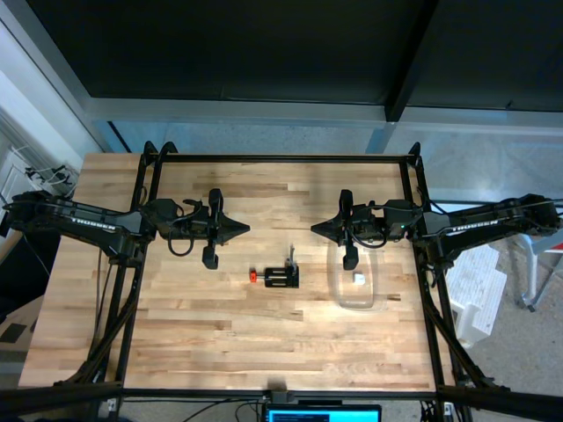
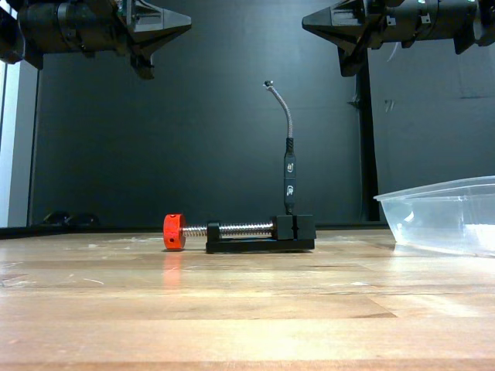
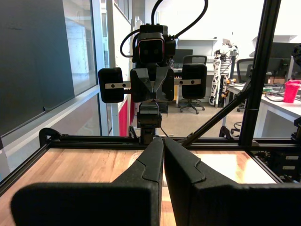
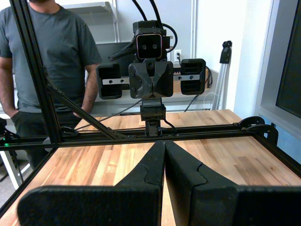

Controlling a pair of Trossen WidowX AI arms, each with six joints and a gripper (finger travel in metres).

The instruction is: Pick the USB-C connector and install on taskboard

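White lettering along my left arm (image 1: pixel 88 220) reads TROSSEN; the tiny white marks on the stalk are too small to read. My left gripper (image 1: pixel 241 229) hangs high over the butcher-block wooden worktop (image 1: pixel 220 334), its pointed black fingers (image 3: pixel 153 157) pressed together at the tips. My right gripper (image 1: pixel 317 229) faces it from the other side at the same height, its fingers (image 4: pixel 155 165) likewise closed tip to tip and holding nothing.

Between and below them sits the taskboard (image 1: pixel 283 278), a small black block. Its long axis runs across the worktop, with a silvery threaded screw (image 2: pixel 240 229) ending in a red-orange knob (image 2: pixel 173 231) that points toward my left arm. A thin dark stalk (image 2: pixel 289 174) stands upright from the block, its silvery coiled top bending leftward.

Beside the taskboard but apart from it, on my right side, lies a clear rounded plastic tray (image 1: pixel 356 301) holding a small white piece (image 1: pixel 358 278). I cannot tell whether that piece is the USB-C connector.
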